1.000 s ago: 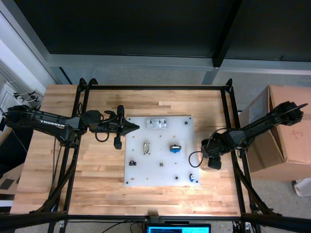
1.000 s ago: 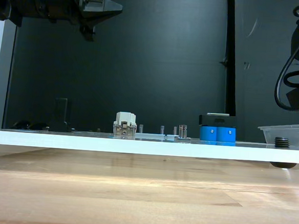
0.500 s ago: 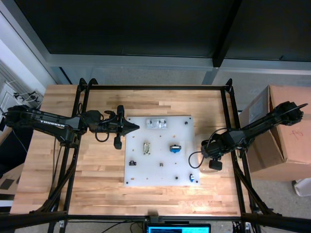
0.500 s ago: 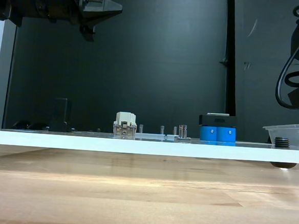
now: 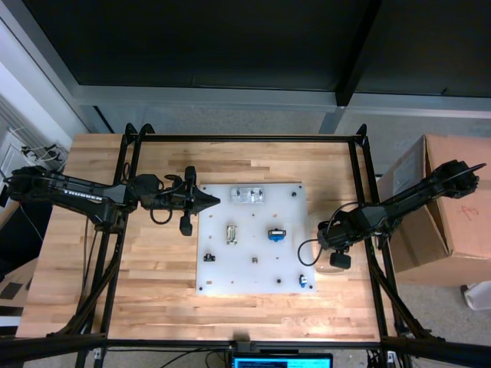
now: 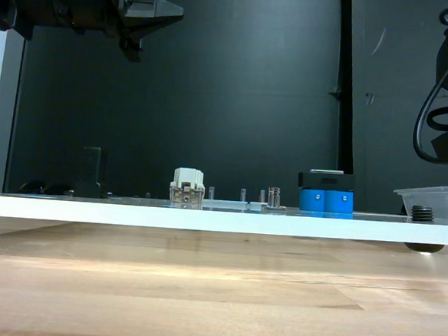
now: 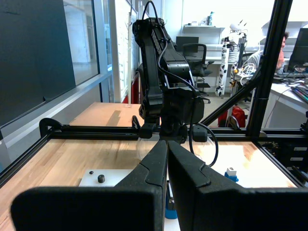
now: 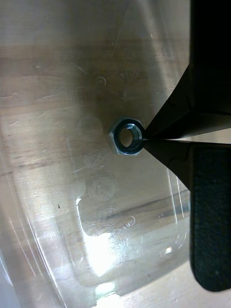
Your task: Pick the M12 nut and place it on its threads and fasten
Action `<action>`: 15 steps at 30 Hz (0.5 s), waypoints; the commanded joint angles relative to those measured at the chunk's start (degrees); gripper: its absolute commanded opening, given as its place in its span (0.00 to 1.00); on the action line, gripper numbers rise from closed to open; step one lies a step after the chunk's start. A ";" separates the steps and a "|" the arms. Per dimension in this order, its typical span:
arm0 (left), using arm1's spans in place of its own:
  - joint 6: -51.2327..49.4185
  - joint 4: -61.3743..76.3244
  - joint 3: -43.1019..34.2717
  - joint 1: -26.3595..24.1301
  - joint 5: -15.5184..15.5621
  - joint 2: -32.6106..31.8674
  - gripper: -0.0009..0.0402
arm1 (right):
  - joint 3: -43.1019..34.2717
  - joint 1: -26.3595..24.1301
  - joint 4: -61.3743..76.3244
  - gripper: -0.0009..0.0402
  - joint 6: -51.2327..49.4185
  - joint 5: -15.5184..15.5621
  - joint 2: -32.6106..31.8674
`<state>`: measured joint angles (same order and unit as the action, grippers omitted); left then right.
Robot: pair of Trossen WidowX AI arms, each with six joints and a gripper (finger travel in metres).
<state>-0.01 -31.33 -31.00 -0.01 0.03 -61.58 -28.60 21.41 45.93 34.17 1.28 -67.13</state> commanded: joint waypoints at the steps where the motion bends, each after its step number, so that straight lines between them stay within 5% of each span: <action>1: 0.00 0.00 -0.02 0.00 0.00 -0.02 0.02 | -0.35 0.00 -0.04 0.02 0.07 -0.24 0.24; 15: 0.00 0.00 -0.02 0.00 0.00 -0.02 0.02 | -9.64 0.31 8.72 0.02 -1.46 -0.26 0.28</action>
<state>-0.01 -31.33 -31.00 -0.01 0.03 -61.58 -37.17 21.71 53.34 33.01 1.06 -66.87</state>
